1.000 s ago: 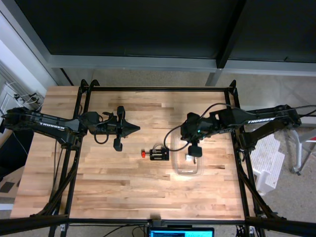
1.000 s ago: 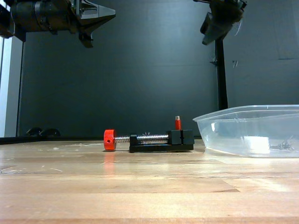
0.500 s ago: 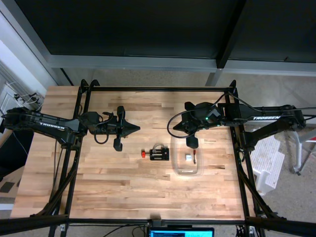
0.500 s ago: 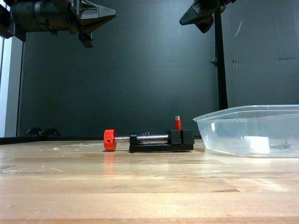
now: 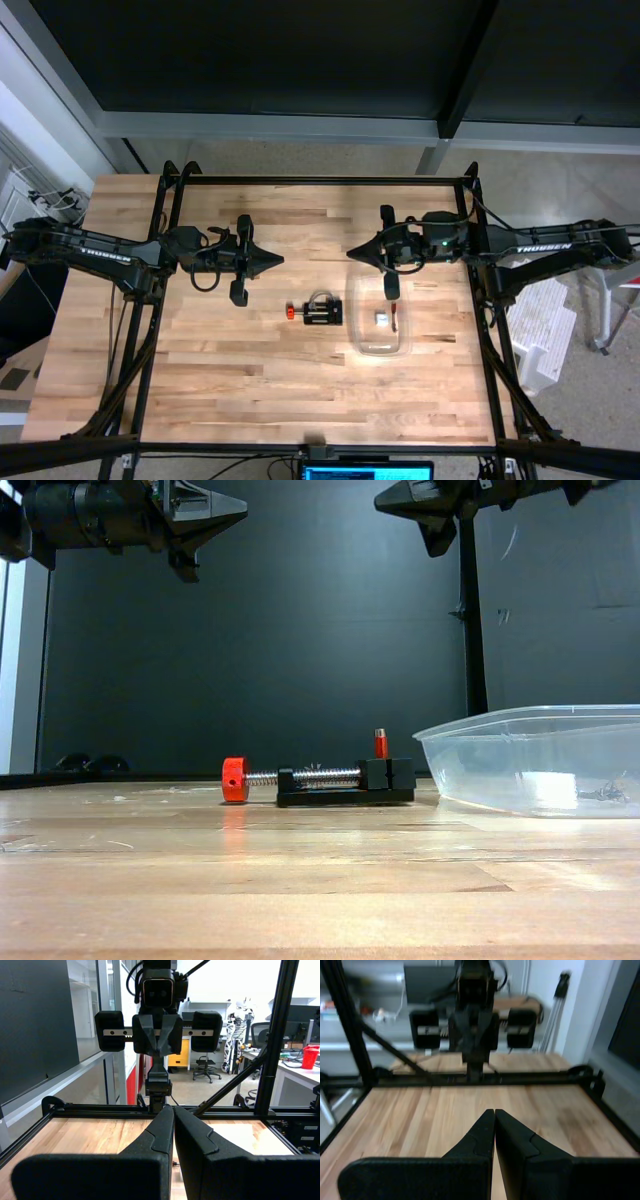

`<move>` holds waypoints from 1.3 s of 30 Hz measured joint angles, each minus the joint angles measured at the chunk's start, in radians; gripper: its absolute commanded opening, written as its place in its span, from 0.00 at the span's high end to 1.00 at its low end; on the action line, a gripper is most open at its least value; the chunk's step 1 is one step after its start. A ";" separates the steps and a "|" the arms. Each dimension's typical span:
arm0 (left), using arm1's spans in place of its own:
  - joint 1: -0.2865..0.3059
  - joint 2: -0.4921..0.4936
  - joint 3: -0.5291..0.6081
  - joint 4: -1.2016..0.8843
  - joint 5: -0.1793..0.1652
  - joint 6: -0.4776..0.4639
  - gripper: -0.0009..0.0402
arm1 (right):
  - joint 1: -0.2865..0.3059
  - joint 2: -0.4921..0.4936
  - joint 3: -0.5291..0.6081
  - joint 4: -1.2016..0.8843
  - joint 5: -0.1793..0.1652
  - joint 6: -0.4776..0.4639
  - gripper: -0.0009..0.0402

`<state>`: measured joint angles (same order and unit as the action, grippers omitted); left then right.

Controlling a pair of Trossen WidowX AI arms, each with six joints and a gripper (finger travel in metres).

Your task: Remove the RCA connector from the receptacle and place in the container

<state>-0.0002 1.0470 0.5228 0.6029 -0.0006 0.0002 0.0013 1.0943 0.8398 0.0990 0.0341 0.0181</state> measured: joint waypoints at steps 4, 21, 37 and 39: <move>0.000 0.000 0.000 0.000 0.000 0.000 0.98 | 0.000 -0.014 -0.057 0.106 0.000 0.003 0.98; 0.000 0.000 0.000 0.000 0.000 0.000 0.98 | 0.001 -0.016 -0.205 0.365 -0.001 0.039 0.98; 0.000 0.000 0.000 0.000 0.000 0.000 0.98 | 0.001 -0.016 -0.222 0.377 -0.001 0.043 0.98; 0.000 0.000 0.000 0.000 0.000 0.000 0.98 | 0.002 -0.016 -0.217 0.377 -0.001 0.040 0.98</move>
<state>-0.0002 1.0470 0.5224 0.6029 -0.0010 0.0002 0.0029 1.0782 0.6224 0.4755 0.0330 0.0578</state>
